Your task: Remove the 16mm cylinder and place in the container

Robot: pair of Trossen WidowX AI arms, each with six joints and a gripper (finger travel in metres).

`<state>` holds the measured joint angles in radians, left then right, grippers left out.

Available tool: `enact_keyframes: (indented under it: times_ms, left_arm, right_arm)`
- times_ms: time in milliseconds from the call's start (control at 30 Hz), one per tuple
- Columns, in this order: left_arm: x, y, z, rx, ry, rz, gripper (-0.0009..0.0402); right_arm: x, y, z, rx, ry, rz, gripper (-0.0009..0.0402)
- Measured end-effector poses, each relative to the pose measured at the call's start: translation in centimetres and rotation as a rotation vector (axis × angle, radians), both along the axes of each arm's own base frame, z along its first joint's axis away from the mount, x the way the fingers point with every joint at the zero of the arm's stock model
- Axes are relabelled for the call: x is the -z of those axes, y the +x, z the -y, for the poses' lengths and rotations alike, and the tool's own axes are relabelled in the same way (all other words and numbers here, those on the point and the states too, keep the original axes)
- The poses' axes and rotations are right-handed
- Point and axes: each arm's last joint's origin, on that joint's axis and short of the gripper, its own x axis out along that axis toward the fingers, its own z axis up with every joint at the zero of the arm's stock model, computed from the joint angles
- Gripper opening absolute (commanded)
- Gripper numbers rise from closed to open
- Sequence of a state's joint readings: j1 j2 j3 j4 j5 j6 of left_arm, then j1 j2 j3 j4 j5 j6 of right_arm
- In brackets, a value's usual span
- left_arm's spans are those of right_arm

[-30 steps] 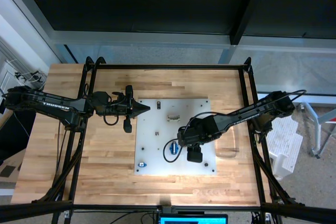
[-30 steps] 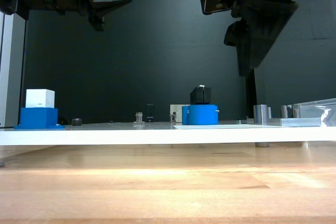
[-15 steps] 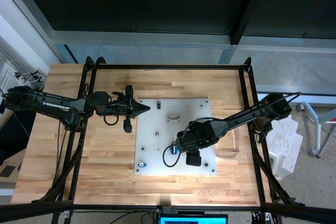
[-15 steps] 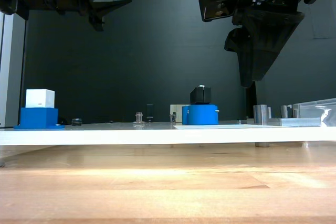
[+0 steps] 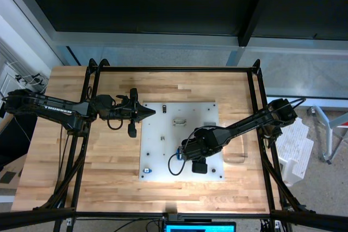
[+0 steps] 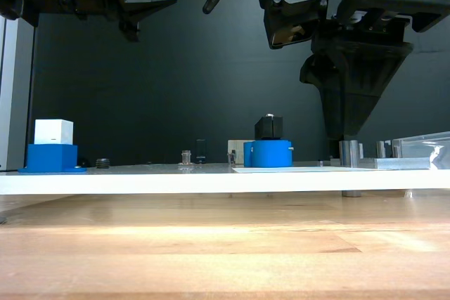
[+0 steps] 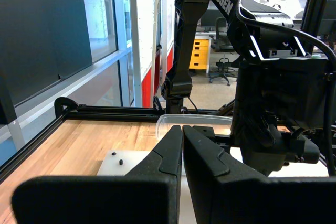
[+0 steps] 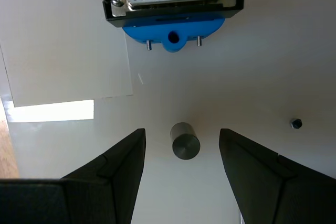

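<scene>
Right tool (image 8: 181,136) hangs low over the white board (image 8: 63,35), fingers apart on either side of the 16mm cylinder (image 8: 185,141) and not touching it; the cylinder stands upright on the board. The container (image 5: 237,148) sits on the desk (image 5: 81,177), just beside the board's right edge. Left tool (image 7: 182,135) has its fingers pressed together, high above the board's left edge.
</scene>
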<state>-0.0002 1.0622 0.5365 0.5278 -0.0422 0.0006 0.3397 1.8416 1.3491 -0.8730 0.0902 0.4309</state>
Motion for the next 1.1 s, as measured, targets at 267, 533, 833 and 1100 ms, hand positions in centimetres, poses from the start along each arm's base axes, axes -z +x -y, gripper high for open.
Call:
enact_keyframes:
  times_ms: [267, 533, 833, 1100]
  left_arm:
    - [0.0, 0.0, 0.0, 0.0, 0.0, 0.0, 0.0]
    - [0.0, 0.0, 0.0, 0.0, 0.0, 0.0, 0.0]
    - [0.0, 0.0, 0.0, 0.0, 0.0, 0.0, 0.0]
    - [0.0, 0.0, 0.0, 0.0, 0.0, 0.001, 0.0]
  right_arm:
    - [1.1, -0.5, 0.1, -0.004, -0.007, -0.019, 0.0178]
    - [1.6, -0.5, 0.1, -0.005, 0.003, -0.001, 0.0158]
    - [1.9, -0.5, 0.1, -0.018, 0.001, 0.001, 0.0106]
    - [1.9, -0.5, 0.1, -0.023, -0.001, -0.001, 0.0051]
